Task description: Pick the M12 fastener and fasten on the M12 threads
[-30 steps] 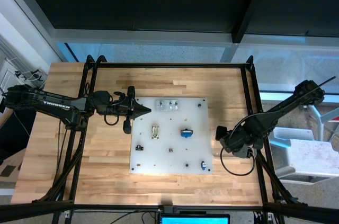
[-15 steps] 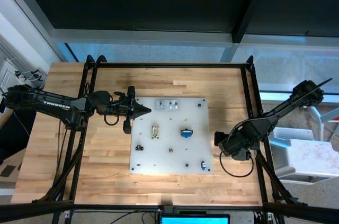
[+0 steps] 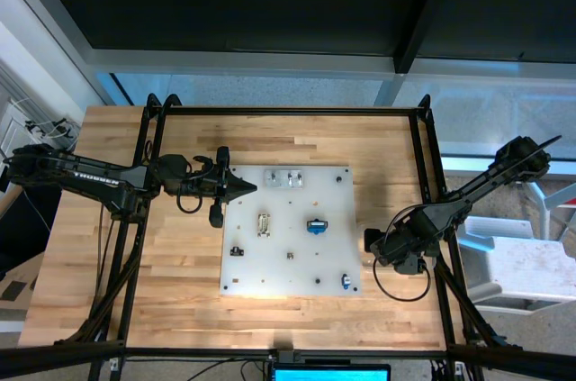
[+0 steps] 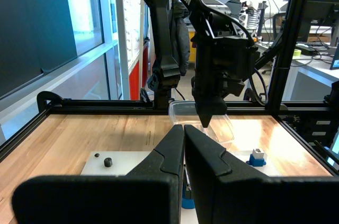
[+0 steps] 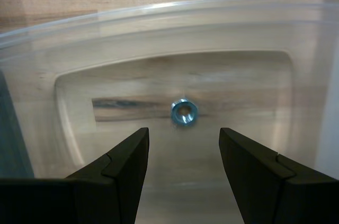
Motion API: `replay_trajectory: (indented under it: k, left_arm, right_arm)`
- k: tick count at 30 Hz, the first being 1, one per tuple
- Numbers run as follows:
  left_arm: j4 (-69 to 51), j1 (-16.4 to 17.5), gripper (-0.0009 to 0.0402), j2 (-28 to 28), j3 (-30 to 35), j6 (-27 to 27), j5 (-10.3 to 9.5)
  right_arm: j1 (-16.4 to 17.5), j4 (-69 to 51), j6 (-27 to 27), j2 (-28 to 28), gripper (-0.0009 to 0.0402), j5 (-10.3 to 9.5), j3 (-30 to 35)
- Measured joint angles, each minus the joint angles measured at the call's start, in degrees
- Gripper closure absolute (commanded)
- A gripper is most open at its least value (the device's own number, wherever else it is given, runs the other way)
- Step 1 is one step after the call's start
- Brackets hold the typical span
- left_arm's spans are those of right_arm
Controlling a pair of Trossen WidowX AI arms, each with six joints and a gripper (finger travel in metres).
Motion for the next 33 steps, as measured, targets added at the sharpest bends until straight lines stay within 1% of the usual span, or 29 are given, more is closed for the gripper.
replay_trajectory:
  k: [5,13,19,24,33]
  left_arm:
    - [0.0,0.0,0.0393,0.0,0.0,0.0,0.02]
    - [0.0,0.0,0.0393,0.0,0.0,0.0,0.02]
    - [0.0,0.0,0.0393,0.0,0.0,0.0,0.02]
    - [0.0,0.0,0.0393,0.0,0.0,0.0,0.02]
    - [0.0,0.0,0.0393,0.0,0.0,0.0,0.0]
  right_arm:
    - [0.0,1.3,-0.1,1.2,0.0209,-0.11,-1.0]
    - [-0.4,4.5,-1.1,1.2,0.0209,-0.11,-3.2]
    - [-0.6,5.2,-1.1,1.3,0.0209,-0.15,-3.4]
    - [-0.7,6.8,1.9,3.1,0.0209,-0.15,-3.4]
    - [-0.7,7.8,1.9,3.8,0.0209,-0.15,-4.3]
